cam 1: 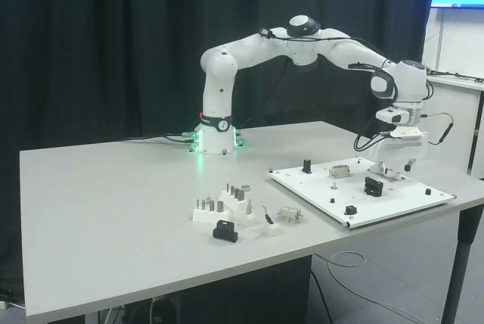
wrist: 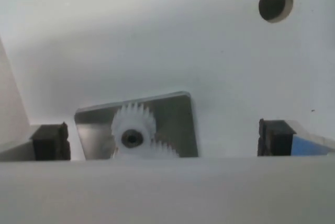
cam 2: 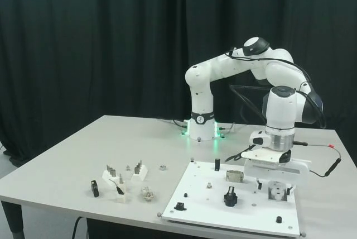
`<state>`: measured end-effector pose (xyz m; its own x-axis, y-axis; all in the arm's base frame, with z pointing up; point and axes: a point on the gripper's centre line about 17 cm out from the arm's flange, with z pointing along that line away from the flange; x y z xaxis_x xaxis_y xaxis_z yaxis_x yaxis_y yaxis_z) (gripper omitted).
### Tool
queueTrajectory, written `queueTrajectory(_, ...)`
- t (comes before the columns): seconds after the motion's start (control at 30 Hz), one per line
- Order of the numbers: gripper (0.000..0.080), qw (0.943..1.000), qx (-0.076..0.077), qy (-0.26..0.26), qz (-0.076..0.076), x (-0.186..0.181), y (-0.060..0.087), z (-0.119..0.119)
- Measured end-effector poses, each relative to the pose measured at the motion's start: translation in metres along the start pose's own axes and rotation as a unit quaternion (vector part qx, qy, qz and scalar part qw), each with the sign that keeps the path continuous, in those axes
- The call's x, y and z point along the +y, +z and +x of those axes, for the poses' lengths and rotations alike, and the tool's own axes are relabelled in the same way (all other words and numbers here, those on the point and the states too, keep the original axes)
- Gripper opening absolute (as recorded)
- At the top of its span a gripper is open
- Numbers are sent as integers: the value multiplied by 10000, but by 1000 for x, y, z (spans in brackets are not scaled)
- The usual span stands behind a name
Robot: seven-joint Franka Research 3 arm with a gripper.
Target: Pick bolt 4.
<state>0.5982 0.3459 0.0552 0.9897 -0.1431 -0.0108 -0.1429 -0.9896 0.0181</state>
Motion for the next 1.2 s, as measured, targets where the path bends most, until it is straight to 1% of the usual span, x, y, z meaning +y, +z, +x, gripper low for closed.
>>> queueTrajectory(0.33, 800, 10000, -19, 57, -15, 5, 2, 0)
queueTrajectory(0.7, 800, 9999, -16, 163, -5, 6, 1, 0)
queueTrajectory(1.0, 800, 9996, 10, 284, -9, 9, -5, 2)
queueTrajectory(1.2, 800, 9989, -60, 465, -70, 19, -12, -1)
